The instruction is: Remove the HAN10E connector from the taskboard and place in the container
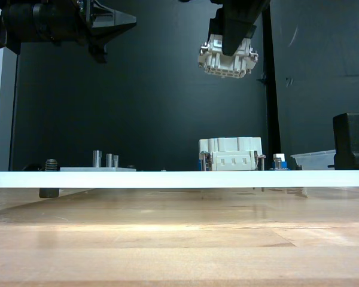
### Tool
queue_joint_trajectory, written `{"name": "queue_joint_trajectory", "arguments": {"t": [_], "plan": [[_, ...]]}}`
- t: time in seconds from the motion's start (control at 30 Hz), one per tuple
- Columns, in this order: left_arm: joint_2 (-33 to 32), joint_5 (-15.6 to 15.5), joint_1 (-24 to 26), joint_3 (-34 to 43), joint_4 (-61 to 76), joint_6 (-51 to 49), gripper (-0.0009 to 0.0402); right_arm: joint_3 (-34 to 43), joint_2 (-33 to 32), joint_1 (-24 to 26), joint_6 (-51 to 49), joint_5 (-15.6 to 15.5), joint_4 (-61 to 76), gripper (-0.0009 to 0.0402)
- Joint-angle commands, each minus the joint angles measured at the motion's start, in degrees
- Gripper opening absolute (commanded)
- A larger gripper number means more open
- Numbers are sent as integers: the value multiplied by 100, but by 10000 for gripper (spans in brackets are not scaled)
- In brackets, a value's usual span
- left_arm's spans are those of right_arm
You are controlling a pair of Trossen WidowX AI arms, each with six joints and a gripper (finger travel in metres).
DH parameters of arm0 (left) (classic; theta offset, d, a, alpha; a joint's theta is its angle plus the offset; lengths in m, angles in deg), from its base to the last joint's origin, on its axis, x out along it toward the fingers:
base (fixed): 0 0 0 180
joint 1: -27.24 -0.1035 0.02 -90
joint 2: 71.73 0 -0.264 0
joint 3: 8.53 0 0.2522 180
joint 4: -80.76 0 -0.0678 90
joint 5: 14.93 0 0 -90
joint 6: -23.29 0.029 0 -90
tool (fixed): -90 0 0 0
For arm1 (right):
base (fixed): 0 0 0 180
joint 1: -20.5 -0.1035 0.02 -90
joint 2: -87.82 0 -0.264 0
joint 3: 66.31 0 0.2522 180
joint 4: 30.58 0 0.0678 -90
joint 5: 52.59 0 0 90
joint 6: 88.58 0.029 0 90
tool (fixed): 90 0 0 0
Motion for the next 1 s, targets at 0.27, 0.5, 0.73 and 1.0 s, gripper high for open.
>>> {"name": "queue_joint_trajectory", "arguments": {"t": [0.27, 0.5, 0.73, 1.0], "plan": [[-2, 2, -2, 2, 0, 2, 0, -90, 136, 4, -61, 4, 7, 9], [-2, 2, -2, 2, 2, 2, 0, -555, 538, 9, -153, 28, 7, 9], [-2, 2, -2, 2, 0, 2, 0, -1327, 1222, 11, -149, 302, -20, 9], [-2, 2, 0, 2, 0, 2, 0, -2507, 2229, 111, 13, 321, -133, 9]]}}
